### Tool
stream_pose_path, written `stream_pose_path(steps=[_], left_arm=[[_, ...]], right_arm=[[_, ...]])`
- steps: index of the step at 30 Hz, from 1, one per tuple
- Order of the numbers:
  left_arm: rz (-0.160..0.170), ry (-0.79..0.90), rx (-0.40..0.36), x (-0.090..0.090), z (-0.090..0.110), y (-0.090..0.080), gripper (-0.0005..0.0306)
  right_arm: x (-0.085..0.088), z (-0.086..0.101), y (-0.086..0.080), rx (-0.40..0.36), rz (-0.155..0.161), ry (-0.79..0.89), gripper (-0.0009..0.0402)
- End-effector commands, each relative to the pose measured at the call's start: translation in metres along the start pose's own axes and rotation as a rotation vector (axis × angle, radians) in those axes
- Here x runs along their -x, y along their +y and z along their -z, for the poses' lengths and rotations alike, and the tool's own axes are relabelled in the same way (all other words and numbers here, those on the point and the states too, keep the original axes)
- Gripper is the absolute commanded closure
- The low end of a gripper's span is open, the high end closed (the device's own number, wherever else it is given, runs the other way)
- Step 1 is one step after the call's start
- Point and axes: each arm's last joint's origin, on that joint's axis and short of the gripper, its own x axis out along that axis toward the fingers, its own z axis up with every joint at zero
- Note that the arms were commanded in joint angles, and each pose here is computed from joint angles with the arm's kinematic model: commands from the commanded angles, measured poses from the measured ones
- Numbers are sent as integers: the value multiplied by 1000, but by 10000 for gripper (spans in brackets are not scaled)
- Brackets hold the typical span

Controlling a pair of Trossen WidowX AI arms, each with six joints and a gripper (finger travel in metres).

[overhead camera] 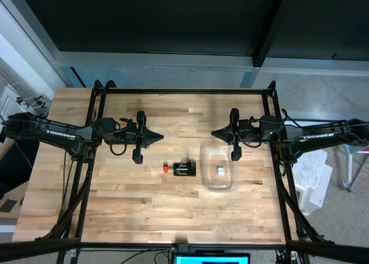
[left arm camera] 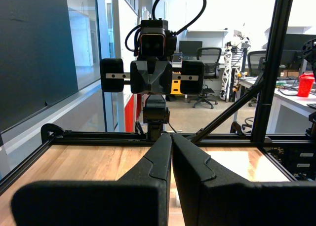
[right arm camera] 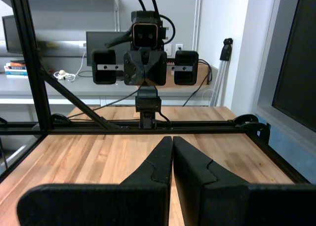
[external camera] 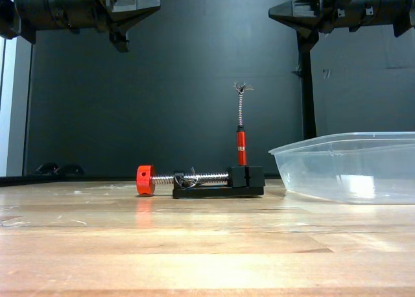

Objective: Pick the RCA connector and install on taskboard

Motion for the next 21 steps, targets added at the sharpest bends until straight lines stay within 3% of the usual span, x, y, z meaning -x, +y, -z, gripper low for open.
stream_pose_path(steps=[1,21], left_arm=[[0,0,0,0,0,0,300],[0,0,0,0,0,0,300]], right_arm=[[-1,-2,0,0,1,1,393],[-1,-1,0,1,1,21,393]])
